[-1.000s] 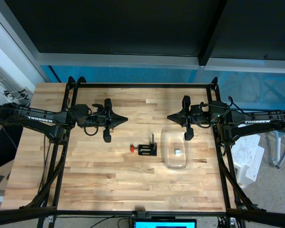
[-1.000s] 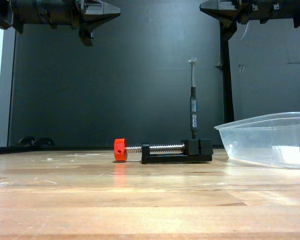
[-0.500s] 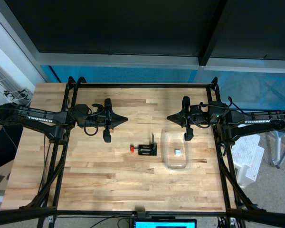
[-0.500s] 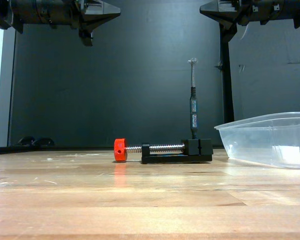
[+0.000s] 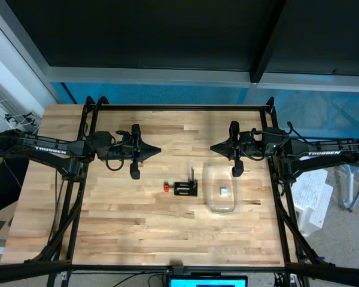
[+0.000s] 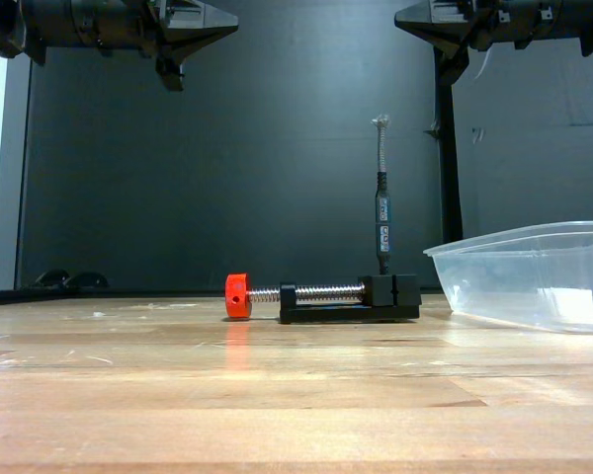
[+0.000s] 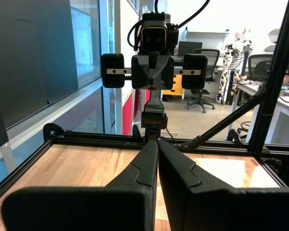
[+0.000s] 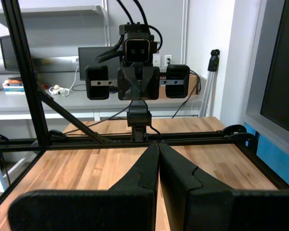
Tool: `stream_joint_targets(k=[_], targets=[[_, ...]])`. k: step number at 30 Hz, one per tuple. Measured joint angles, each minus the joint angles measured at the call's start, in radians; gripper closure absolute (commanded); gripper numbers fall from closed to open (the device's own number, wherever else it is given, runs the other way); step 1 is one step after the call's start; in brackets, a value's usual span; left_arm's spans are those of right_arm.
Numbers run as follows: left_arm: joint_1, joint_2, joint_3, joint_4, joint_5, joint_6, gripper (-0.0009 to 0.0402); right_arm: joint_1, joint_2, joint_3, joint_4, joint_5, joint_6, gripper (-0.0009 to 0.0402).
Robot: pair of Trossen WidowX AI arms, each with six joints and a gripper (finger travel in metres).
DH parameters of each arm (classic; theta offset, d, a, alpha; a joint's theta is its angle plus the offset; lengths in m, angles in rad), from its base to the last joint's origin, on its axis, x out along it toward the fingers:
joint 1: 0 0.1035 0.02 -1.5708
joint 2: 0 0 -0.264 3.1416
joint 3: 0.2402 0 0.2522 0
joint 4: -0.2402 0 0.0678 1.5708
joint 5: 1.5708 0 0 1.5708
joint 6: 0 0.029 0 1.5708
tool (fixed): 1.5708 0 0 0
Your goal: Pick the usb-c connector and install on the hub
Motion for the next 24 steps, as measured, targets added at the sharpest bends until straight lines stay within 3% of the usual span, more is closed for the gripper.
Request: stream_joint_targets(k=[7,11,24], targets=[[0.000,0.000,0.000,0.000,0.000,0.000,0.0393,0.000,0.000,-0.002,0.005,0.001,0.002,0.0393],[0.000,0.000,0.000,0.000,0.000,0.000,0.0393,0.001,0.000,-0.009,0.044,0.020,0.002,0.0393],[0.000,0.000,0.000,0.000,0.000,0.000,0.0393,0.018,0.003,-0.013,0.031,0.020,0.014,0.0393]])
